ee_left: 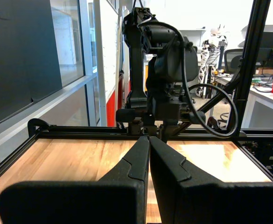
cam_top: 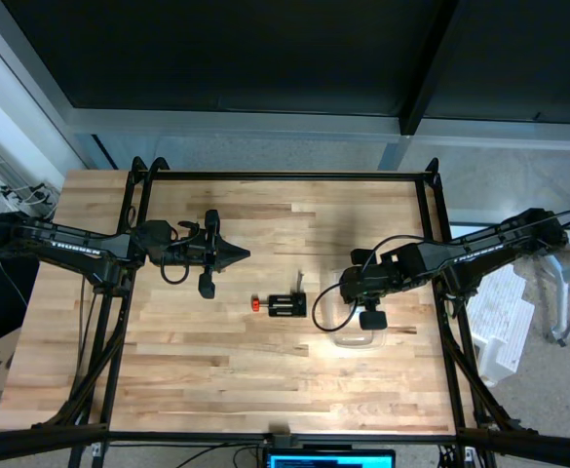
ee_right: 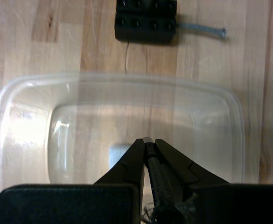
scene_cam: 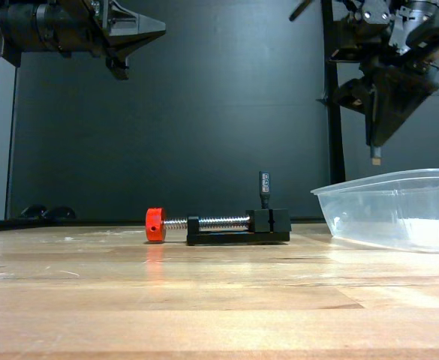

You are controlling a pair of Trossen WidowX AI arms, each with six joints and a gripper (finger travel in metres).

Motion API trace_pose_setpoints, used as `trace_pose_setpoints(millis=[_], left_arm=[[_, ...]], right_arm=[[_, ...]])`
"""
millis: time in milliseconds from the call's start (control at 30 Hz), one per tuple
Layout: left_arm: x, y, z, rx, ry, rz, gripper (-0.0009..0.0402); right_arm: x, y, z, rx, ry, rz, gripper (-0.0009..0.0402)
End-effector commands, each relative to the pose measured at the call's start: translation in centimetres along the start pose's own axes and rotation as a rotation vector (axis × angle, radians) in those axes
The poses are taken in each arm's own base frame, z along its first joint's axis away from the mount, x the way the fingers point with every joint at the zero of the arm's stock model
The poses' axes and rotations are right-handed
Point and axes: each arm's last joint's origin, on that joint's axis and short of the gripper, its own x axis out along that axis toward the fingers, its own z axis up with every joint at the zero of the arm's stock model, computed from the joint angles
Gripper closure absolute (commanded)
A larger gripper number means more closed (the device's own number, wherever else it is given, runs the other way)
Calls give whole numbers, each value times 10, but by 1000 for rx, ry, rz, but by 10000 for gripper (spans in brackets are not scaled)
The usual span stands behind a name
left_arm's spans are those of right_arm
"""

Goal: Remove the USB-C connector from taskboard and place in the container

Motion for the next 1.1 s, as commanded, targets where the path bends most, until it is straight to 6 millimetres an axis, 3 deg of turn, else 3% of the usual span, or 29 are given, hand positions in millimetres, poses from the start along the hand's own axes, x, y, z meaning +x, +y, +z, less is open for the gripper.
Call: trace_pose_setpoints(millis=[33, 433, 1100], left_arm=[[0, 0, 0, 0, 0, 0, 393], [0, 0, 0, 0, 0, 0, 393], [0, 0, 0, 0, 0, 0, 393]], right_arm=[[1, 0, -6, 3, 10, 0, 393], [6, 4, -12, 9, 7, -19, 389], [4, 11, -11, 43, -15, -29, 278]])
